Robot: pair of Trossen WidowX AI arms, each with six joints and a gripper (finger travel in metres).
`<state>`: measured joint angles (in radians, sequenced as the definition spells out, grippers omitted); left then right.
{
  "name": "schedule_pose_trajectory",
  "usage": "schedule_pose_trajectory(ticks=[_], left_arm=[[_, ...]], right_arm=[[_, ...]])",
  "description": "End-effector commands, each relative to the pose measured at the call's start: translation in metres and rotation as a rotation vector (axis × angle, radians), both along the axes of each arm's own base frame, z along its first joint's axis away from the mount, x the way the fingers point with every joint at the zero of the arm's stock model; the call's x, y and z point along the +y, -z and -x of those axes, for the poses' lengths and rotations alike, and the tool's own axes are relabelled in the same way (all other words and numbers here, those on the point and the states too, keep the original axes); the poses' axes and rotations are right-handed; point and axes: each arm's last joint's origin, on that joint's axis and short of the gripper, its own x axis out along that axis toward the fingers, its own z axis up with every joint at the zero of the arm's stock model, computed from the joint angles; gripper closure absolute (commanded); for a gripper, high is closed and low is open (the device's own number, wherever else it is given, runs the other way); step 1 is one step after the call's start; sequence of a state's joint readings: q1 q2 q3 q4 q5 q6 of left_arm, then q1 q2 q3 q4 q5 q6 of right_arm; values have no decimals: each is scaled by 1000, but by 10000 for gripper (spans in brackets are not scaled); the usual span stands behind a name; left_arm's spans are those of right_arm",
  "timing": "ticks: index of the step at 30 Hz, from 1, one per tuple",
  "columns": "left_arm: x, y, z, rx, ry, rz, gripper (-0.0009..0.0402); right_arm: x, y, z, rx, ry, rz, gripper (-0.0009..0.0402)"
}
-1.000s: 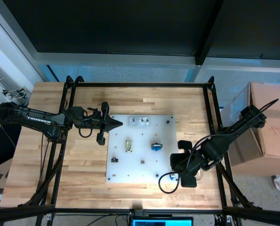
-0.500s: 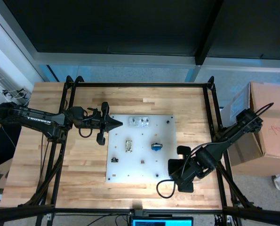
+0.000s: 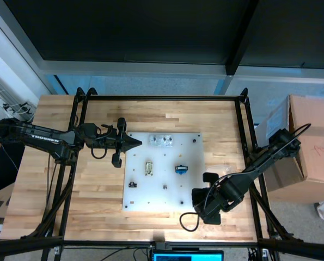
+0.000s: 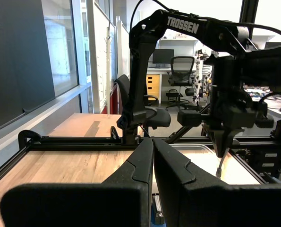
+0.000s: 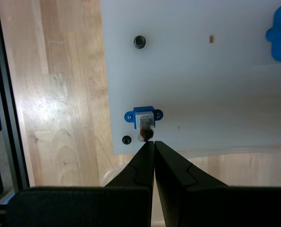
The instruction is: Remove the RJ45 connector from the taskboard and place in the container
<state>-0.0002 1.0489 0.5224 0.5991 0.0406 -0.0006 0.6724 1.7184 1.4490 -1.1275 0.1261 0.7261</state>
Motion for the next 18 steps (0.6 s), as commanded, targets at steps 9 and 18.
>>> schedule_pose_trajectory(ticks=[9, 18], left_arm=[[0, 0, 0, -1, 0, 0, 393], [0, 0, 0, 0, 0, 0, 393]], right_arm=[[13, 25, -14, 18, -7, -9, 393], [20, 39, -19, 44, -14, -25, 393]])
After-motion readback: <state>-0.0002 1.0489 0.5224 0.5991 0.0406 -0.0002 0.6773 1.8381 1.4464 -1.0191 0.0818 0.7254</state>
